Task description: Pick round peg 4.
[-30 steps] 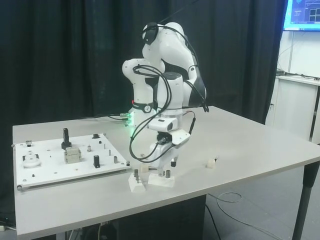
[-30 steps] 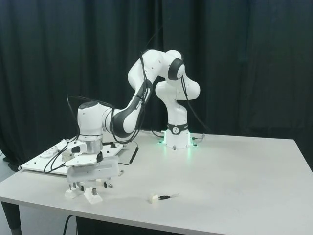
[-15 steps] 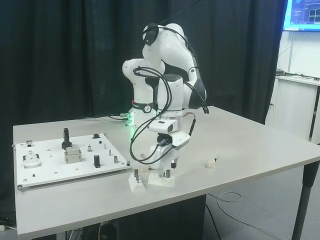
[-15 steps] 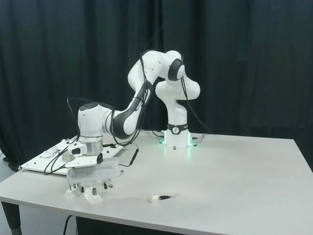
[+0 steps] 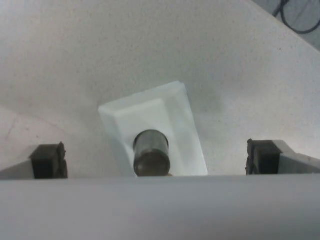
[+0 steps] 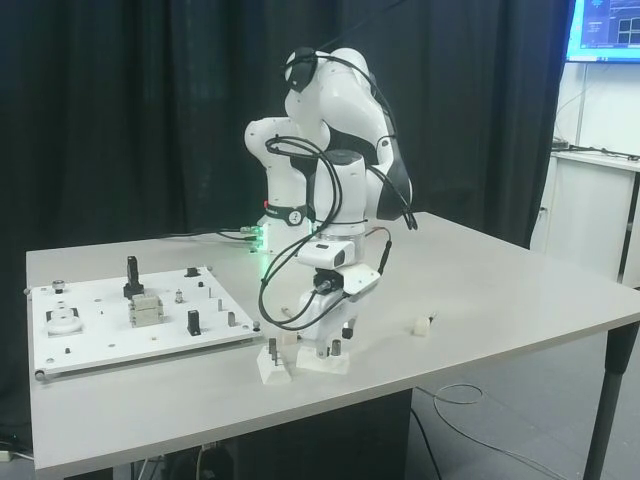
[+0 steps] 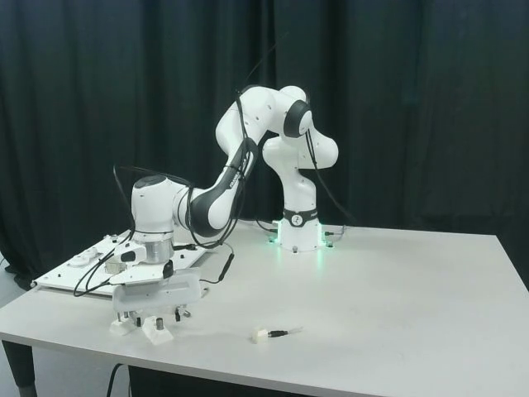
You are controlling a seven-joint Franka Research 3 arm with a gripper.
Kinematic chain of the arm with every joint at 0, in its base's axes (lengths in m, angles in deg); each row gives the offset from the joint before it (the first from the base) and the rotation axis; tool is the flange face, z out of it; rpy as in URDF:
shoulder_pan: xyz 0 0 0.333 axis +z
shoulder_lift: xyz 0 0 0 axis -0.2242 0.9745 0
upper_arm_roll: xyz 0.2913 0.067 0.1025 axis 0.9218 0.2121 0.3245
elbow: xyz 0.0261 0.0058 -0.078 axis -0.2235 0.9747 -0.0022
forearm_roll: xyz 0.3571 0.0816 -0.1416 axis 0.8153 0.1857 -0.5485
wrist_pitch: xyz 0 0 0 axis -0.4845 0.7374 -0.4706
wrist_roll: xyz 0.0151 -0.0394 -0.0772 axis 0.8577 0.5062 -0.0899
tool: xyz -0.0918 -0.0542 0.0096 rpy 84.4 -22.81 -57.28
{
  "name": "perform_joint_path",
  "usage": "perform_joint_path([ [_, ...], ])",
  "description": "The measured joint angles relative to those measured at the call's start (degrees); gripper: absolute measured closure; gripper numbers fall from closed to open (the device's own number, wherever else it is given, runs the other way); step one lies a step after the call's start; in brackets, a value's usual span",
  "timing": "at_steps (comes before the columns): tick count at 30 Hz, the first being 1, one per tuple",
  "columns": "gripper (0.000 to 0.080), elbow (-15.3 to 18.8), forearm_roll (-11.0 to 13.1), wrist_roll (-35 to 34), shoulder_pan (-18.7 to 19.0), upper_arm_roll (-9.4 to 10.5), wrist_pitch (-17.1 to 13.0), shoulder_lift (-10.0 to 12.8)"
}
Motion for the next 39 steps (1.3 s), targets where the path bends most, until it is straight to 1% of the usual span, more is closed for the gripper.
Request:
perform_joint_path([
  [11,0.0003,0.0,0.4,-0.6,-0.2,0.00,-0.6,0.5],
  [12,0.0132,0.0,0.4,-0.7,-0.3,0.00,-0.6,0.5],
  [17,0.0132,-0.1,0.4,-0.8,-0.4,0.06,-0.6,0.5],
  [18,0.0292,-0.1,0.4,-0.8,-0.4,0.09,-0.6,0.5],
  [23,0.0292,-0.1,0.4,-0.8,-0.6,0.28,-0.6,0.5],
  [24,0.0472,-0.2,0.4,-0.8,-0.6,0.32,-0.6,0.5],
  [28,0.0472,-0.2,0.4,-0.8,-0.7,0.51,-0.6,0.5],
  [29,0.0658,-0.3,0.4,-0.8,-0.8,0.54,-0.6,0.5],
  [39,0.0653,-0.4,0.4,-0.9,-0.8,0.59,-0.5,0.5],
])
